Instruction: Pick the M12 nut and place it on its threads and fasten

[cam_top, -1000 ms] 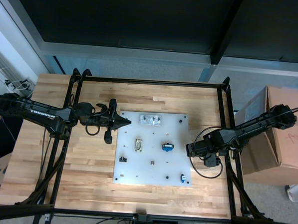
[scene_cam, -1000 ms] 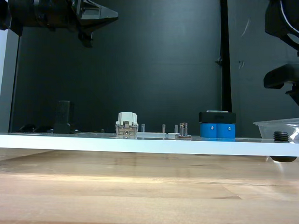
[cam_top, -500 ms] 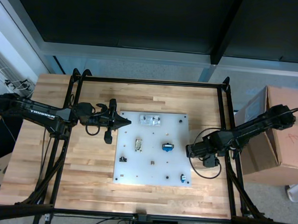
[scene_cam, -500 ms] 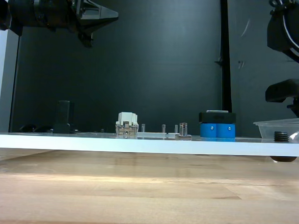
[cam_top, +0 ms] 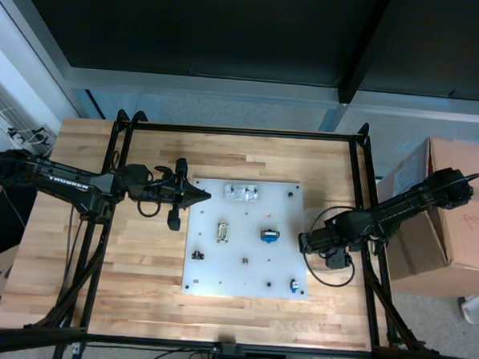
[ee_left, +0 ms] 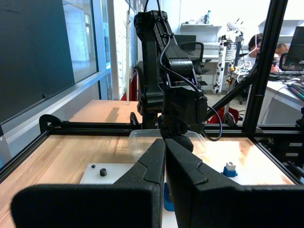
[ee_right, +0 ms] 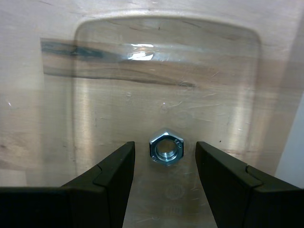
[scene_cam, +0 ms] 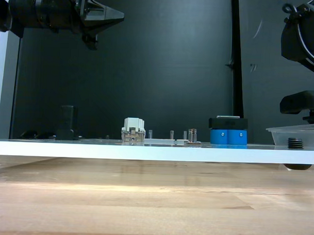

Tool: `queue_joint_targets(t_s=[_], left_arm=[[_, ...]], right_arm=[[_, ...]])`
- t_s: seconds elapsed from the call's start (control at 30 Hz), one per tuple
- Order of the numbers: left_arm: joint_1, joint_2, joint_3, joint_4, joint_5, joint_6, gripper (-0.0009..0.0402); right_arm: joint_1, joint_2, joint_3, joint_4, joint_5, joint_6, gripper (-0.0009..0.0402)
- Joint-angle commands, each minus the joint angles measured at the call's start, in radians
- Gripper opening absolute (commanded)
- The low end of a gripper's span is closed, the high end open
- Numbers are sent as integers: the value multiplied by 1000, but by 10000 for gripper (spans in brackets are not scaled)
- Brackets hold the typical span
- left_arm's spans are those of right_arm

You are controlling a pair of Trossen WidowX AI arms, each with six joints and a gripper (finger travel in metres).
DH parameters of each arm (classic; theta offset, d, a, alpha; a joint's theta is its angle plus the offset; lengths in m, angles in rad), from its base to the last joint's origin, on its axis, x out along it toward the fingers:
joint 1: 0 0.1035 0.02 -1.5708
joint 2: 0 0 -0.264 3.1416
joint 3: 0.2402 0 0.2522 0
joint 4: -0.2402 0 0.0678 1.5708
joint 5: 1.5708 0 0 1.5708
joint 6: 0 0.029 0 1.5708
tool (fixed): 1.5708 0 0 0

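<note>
The silver M12 nut point(ee_right: 166, 147) lies flat and free on the floor of the clear tray point(ee_right: 166, 21), clear of its seat. My right gripper point(ee_right: 165, 159) hangs open just above it, one finger on each side, touching nothing. From above, that gripper point(cam_top: 310, 242) is off the white board's point(cam_top: 210, 278) right edge. The black ribbed stud point(scene_cam: 295, 144) stands bare, its ribs showing, in front of the tray point(scene_cam: 293, 130). My left gripper point(cam_top: 202, 196) is shut and holds nothing, high over the board's far left edge point(scene_cam: 119, 14).
A blue block point(scene_cam: 227, 136), a white connector point(scene_cam: 133, 132) and a silver post point(scene_cam: 192, 135) stand on the board. A cardboard box point(cam_top: 455, 207) sits beyond the table's right edge. Black frame rails point(cam_top: 242, 132) border the table.
My right gripper has sunk lower toward the tray. The left arm, the nut's stud and the board parts have not moved.
</note>
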Motion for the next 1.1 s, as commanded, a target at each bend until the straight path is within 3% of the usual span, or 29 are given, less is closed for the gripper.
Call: queue_joint_targets(t_s=[0.03, 0.67, 1.1], left_arm=[[0, 0, 0, 0, 0, 0, 0], [0, 0, 0, 0, 0, 0, 0], [0, 0, 0, 0, 0, 0, 0]], right_arm=[[0, 0, -1, 2, 2, 0, 173], [0, -1, -3, 6, 2, 4, 57], [0, -55, 60, -61, 0, 140, 30]])
